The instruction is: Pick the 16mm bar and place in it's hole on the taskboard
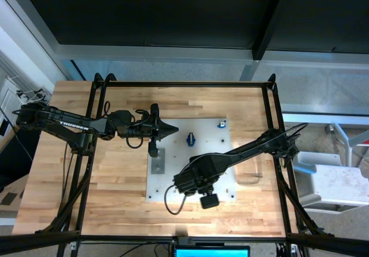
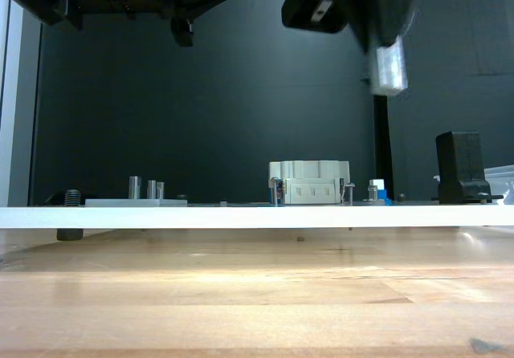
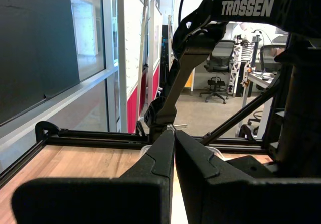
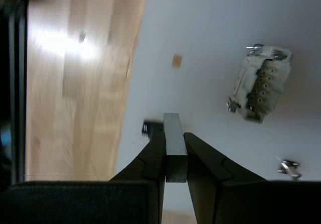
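The 16mm bar [image 4: 173, 142] is a short grey bar held between the fingers of my right gripper [image 4: 174, 151], which is shut on it. In the low view the bar [image 2: 389, 67] hangs upright from the right gripper [image 2: 385, 49], high above the white taskboard [image 2: 241, 215] and clear of any seat. From above, the right gripper [image 1: 185, 185] hovers over the board's near left part [image 1: 173, 193]. My left gripper [image 1: 168, 129] is shut on nothing and points right over the board's far left edge; its fingers [image 3: 165, 153] are pressed together.
A grey plate [image 1: 158, 162] with short upright pegs [image 2: 135, 187] lies on the board's left side. A beige connector [image 4: 258, 88] sits mid-board, with blue parts [image 1: 191, 139] further back. A black block [image 2: 462, 168] stands at the right. A black frame [image 1: 184, 84] borders the wooden table.
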